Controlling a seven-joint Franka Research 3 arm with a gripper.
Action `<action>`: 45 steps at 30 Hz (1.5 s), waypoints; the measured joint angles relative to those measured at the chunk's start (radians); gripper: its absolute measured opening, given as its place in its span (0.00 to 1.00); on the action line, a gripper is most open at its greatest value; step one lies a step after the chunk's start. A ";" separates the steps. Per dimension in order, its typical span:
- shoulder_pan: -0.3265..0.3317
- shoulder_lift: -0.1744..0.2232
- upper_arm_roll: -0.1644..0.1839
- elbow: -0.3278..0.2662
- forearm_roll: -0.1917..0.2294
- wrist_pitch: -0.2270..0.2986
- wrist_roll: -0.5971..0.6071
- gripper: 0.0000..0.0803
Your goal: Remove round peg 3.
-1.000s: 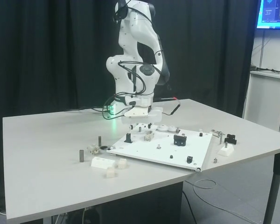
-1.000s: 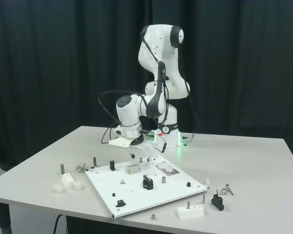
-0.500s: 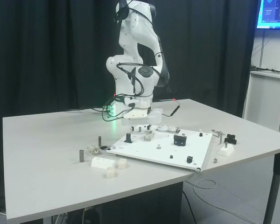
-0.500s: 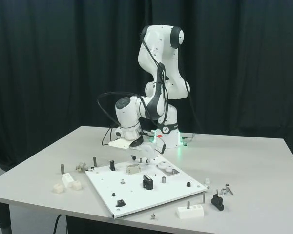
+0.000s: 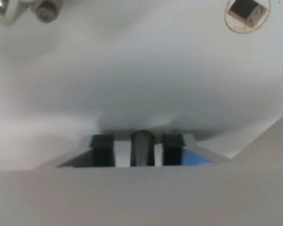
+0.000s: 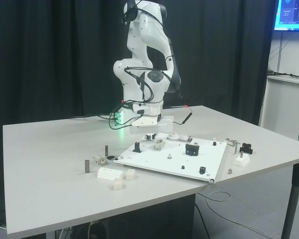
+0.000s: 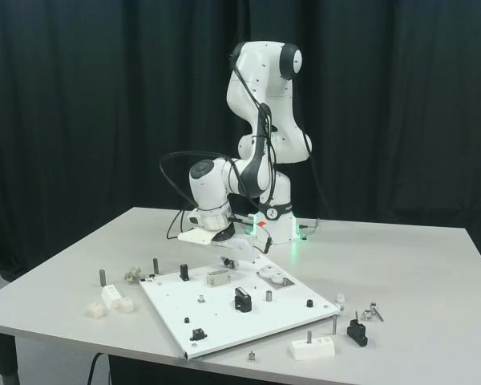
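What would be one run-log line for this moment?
step: remove round peg 3 | tool: shut on dark round peg | position: held above white flat board, not touching it | status: peg out of board

A white Franka robot arm (image 7: 260,144) stands at the far side of a grey table (image 7: 433,281), before a black curtain (image 7: 80,104). Its gripper (image 7: 229,260) hangs low, just above the far edge of a flat white square board (image 7: 248,321) that carries small black and grey parts. A green light glows at the arm's base. Small white blocks (image 7: 108,301) lie on the table beside the board. Near the table's front edge sits a white rectangular block with holes (image 7: 313,348).
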 joint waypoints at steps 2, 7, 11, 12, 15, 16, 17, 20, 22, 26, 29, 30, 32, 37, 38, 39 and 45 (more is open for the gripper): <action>0.000 0.001 -0.002 0.000 0.000 0.001 0.000 0.38; 0.000 0.001 -0.006 0.000 0.001 0.001 0.000 0.15; 0.000 0.001 -0.006 0.000 0.001 0.001 0.000 0.15; 0.000 0.001 -0.006 0.000 0.001 0.001 -0.001 0.14; 0.000 0.001 -0.006 0.000 0.001 0.001 -0.001 0.14; 0.000 0.001 -0.006 0.000 0.001 0.000 -0.002 0.14; 0.000 0.001 -0.006 0.000 0.001 0.000 -0.002 0.14; 0.000 0.000 -0.006 0.002 0.001 -0.002 -0.003 0.14; 0.000 0.000 -0.006 0.004 0.000 -0.008 -0.003 0.14; 0.000 -0.005 -0.007 0.012 -0.008 -0.028 -0.003 0.14; 0.000 -0.014 -0.009 0.019 -0.022 -0.051 -0.003 0.14; 0.000 -0.019 -0.009 0.021 -0.028 -0.058 -0.001 0.14; 0.000 -0.029 -0.010 0.023 -0.042 -0.072 0.005 0.14; 0.000 -0.066 -0.011 0.028 -0.084 -0.109 0.043 0.14; 0.000 -0.075 -0.011 0.028 -0.095 -0.117 0.054 0.14; 0.000 -0.083 -0.011 0.029 -0.106 -0.124 0.063 0.14; 0.001 -0.130 -0.010 0.030 -0.156 -0.159 0.110 0.14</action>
